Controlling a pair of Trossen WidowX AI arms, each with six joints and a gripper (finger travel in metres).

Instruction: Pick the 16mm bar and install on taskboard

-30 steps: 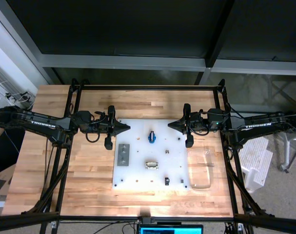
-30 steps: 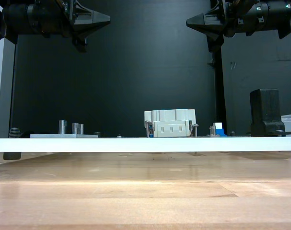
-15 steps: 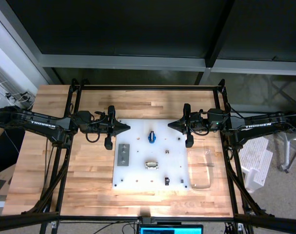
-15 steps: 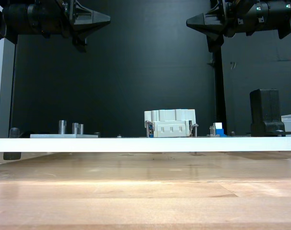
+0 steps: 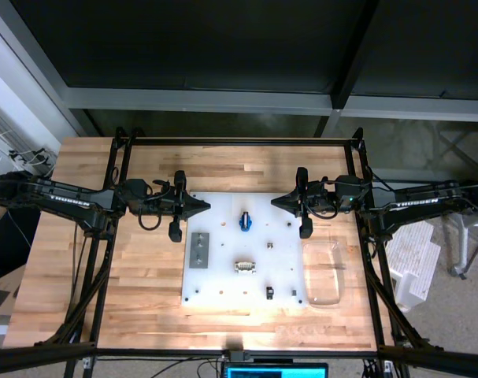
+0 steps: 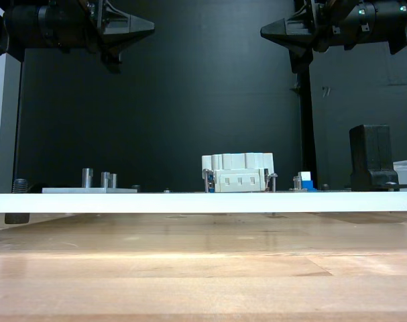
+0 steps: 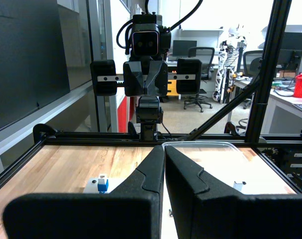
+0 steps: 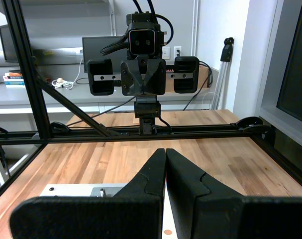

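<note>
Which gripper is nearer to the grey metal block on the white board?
Left. The left gripper hangs high just beyond the grey metal block, jaws shut. The right gripper, also shut, hangs high over the far right of the taskboard.

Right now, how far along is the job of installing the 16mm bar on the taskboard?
Nothing looks done yet. The left gripper and the right gripper both hover high above the taskboard, each shut and empty, so nothing is in hand. I cannot pick out the 16mm bar in these views. Finding it, grasping it and installing it on the board are all left.
</note>
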